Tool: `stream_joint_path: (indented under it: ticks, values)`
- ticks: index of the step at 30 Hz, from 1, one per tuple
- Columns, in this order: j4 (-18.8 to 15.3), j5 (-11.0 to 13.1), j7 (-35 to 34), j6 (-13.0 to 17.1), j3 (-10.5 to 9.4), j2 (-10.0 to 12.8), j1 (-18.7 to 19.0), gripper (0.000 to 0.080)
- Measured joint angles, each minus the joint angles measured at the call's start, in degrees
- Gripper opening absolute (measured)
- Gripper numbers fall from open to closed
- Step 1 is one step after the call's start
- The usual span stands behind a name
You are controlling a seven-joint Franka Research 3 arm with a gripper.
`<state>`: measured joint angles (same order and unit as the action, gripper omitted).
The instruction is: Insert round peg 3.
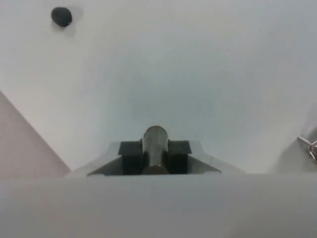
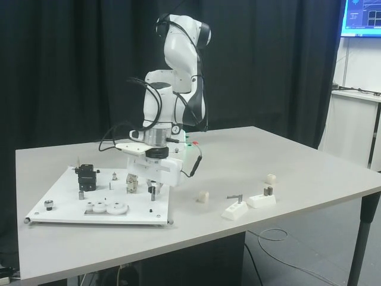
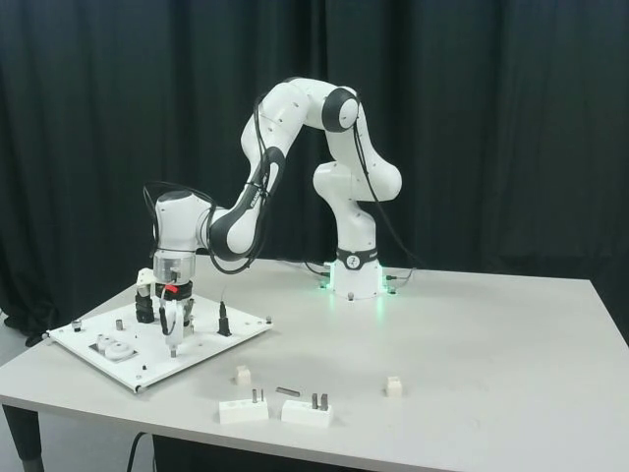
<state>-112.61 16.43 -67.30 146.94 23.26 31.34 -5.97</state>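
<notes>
My claw (image 1: 155, 157) is pinched on the round peg (image 1: 155, 148), black pads (image 1: 130, 154) pressed to either side of its shaft, which points straight down between them toward the white board (image 1: 163, 74). In both room views I hang low over that board (image 2: 65, 190) on the grey table (image 2: 286, 161), with the peg's tip (image 3: 173, 346) close above the surface and, as far as I can judge, not yet seated. The wrist view shows one dark hole (image 1: 61, 16) well off from the peg; whether that is my target I cannot tell. To do this well I should keep the peg upright, bring its tip squarely over the hole before pressing, then go down slowly and let it slide in rather than forcing it. If it catches on the rim, I would lift slightly and recentre, and I should not loosen my grip until it sits.
</notes>
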Motion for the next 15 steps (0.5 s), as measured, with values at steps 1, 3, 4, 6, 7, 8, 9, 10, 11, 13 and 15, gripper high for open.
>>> stream_joint_path:
  ticks: [1, 3, 4, 6, 7, 8, 9, 10, 11, 13, 15]
  values:
    - [0.0, 0.0, -0.1, 0.0, 0.01, 0.0, 0.0, 0.0104]
    - [0.0, 0.0, -0.3, 0.0, 0.05, 0.0, 0.0, 0.0104]
    - [0.0, 0.0, -0.5, 0.0, 0.08, 0.0, 0.0, 0.0104]
    - [0.0, 0.0, -1.0, 0.0, 0.17, -0.1, 0.0, 0.0104]
    - [0.0, 0.0, -1.2, 0.0, 0.21, -0.1, 0.0, 0.0104]
    - [0.0, 0.0, -1.3, 0.0, 0.25, -0.1, 0.0, 0.0277]
    - [0.0, 0.0, -1.4, 0.0, 0.29, -0.2, 0.0, 0.0277]
    - [0.0, 0.0, -1.4, 0.0, 0.33, -0.3, 0.0, 0.0277]
    - [0.0, 0.0, -1.4, 0.0, 0.35, -0.3, 0.0, 0.0277]
    - [0.0, 0.0, -1.4, 0.0, 0.38, -0.5, 0.0, 0.0277]
    - [0.0, 0.0, -1.5, 0.0, 0.39, -0.7, 0.0, 0.0277]
